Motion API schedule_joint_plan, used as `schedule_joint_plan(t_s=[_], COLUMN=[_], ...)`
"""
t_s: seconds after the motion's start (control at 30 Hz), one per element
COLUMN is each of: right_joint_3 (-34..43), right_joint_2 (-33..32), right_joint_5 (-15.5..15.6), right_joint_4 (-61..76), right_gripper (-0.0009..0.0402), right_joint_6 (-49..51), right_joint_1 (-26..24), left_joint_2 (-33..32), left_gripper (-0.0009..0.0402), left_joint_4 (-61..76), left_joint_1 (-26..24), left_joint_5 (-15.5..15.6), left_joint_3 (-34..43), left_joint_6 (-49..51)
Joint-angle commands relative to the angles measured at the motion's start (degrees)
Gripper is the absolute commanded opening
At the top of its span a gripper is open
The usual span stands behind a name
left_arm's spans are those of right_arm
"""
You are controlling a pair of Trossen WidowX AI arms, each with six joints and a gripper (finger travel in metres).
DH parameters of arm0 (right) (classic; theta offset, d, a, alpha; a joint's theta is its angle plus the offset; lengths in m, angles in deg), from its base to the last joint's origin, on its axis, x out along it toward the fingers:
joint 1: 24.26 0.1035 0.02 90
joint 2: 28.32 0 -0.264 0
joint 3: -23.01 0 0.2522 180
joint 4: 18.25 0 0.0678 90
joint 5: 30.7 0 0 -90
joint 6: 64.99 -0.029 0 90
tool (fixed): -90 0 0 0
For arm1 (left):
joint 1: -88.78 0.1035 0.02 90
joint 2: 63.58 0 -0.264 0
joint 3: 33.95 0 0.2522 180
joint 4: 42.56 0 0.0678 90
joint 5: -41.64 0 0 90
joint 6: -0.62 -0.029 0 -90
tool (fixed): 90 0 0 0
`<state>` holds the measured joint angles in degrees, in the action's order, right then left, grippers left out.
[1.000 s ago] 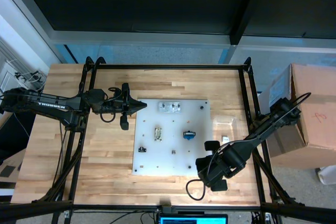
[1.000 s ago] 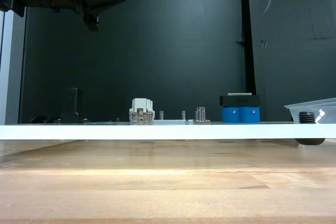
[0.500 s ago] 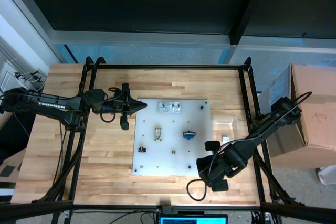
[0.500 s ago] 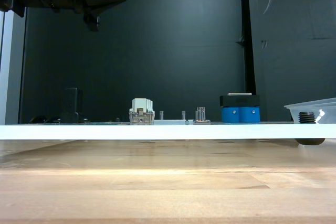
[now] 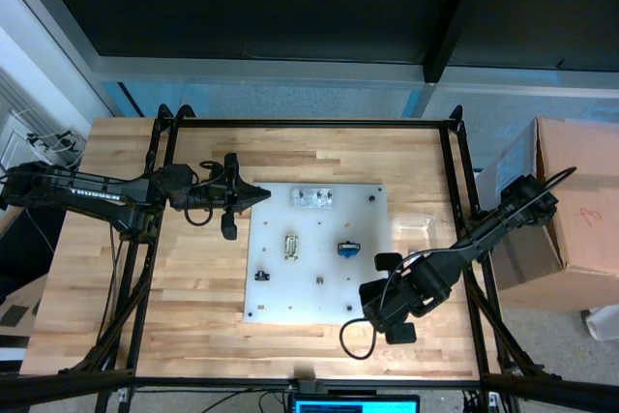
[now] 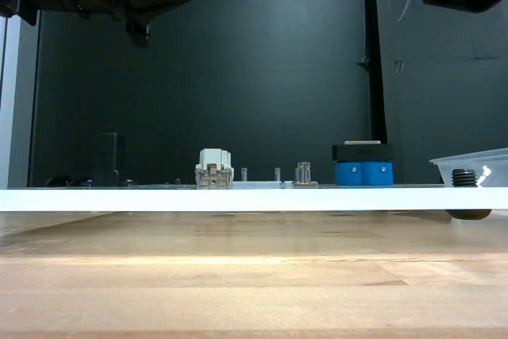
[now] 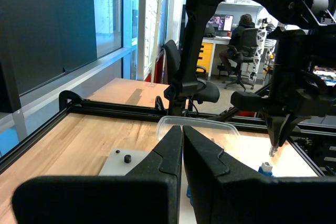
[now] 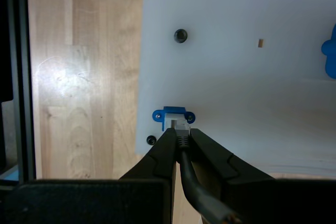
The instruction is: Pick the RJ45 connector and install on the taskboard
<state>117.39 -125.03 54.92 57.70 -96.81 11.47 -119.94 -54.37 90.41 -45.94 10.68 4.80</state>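
The left arm lies stretched out level from the table's (image 5: 193, 278) left edge, high over the wood. Its left gripper (image 5: 263, 196) points right and hangs above the far-left corner of the white taskboard (image 5: 309, 282). From its own camera we see the two fingers (image 7: 167, 153) pressed flat together along their whole length, clenched on nothing.

Further right, the right arm comes in from the right edge, slanting down toward the near side, with its wrist bent so that the right gripper (image 8: 181, 134) points straight down over the board's near-right corner. Its fingers (image 8: 207, 153) are pinched on the RJ45 connector (image 8: 182, 125), whose pale plug end sticks out just past the fingertips. A black cable (image 5: 350, 343) trails from the plug and loops over the wood at the board's near edge. From above, the plug lines up with the blue seat (image 8: 174, 114) at the board's edge. In the left wrist view we see the plug hanging just above a blue piece (image 7: 266, 168), held and apart from it.

A clear tray (image 5: 416, 224) sits just right of the board.
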Motion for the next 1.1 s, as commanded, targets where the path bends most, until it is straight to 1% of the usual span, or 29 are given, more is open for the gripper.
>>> schedule_joint_plan(t_s=[0.03,0.27,0.87,1.1], right_joint_3=[-0.92,-2.71,-3.41,-4.90], right_joint_2=[-0.13,-0.02,-0.02,-0.02], right_joint_5=[-0.07,0.02,-0.09,-0.11], right_joint_4=[-0.92,-2.91,-3.23,-5.03], right_gripper=[0.0000,0.0000,0.0000,0.0000], right_joint_6=[-0.17,-0.33,-0.61,-0.94], right_joint_1=[0.13,0.44,1.18,1.70], left_joint_2=[0.00,0.00,0.00,0.00], left_gripper=[0.0000,0.0000,0.0000,0.0000], left_joint_4=[-0.04,-0.04,-0.02,-0.02], left_joint_1=[0.02,0.02,0.02,0.02], left_joint_5=[0.00,0.00,0.00,0.00], left_joint_3=[0.00,0.00,0.00,0.00], left_joint_6=[-0.02,-0.02,-0.02,-0.02])
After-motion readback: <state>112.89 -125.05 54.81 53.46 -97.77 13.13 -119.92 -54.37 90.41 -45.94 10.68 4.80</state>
